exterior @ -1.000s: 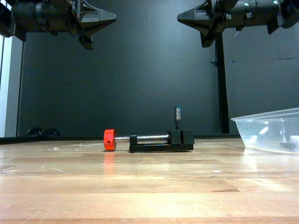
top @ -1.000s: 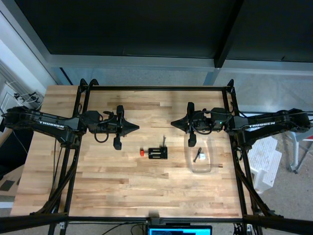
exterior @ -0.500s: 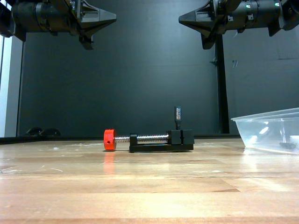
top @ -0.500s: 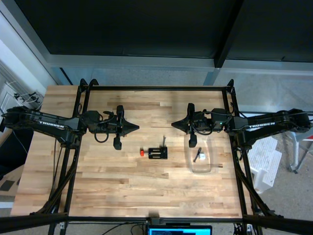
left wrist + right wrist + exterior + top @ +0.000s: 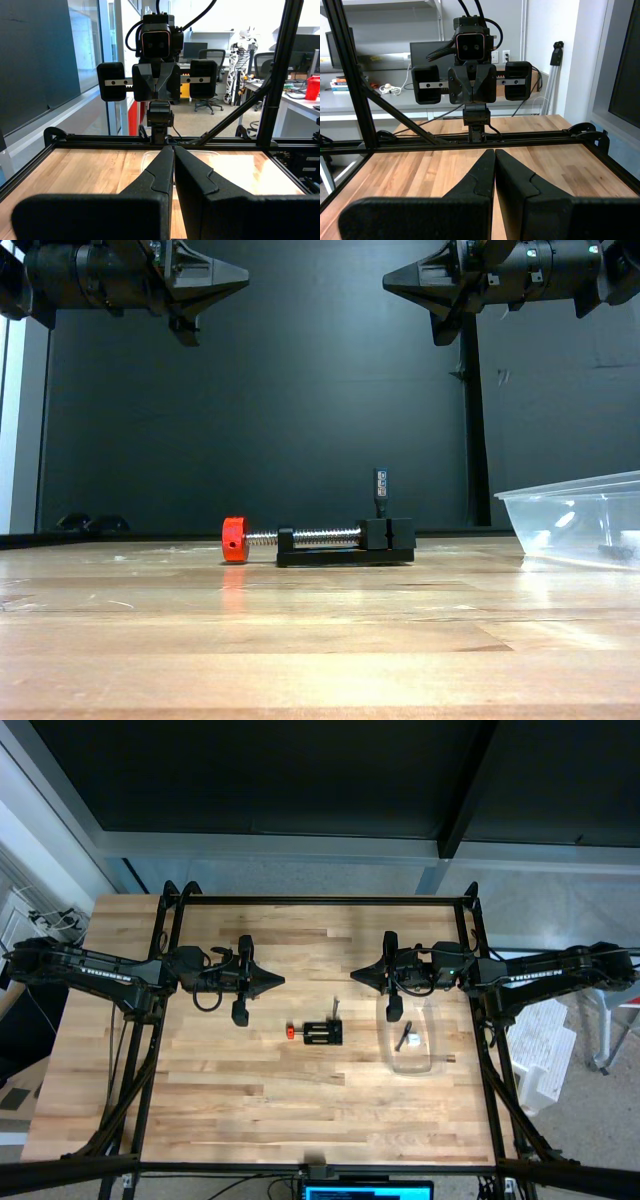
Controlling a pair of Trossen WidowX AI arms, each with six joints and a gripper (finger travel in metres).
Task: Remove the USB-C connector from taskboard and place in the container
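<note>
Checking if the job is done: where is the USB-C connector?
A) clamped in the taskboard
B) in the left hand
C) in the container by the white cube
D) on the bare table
C: the USB-C connector lies in the container beside the white cube, apart from the taskboard; the left hand and right hand hang shut and empty high above the table.

I've got the left arm (image 5: 95,968) and right arm (image 5: 535,970) both matte black, white lettering along each, black cables looping. There's the left gripper (image 5: 281,981) over the table (image 5: 250,1100)'s left half, the right gripper (image 5: 354,975) over its right: black wedge fingers, pressed together.
</note>
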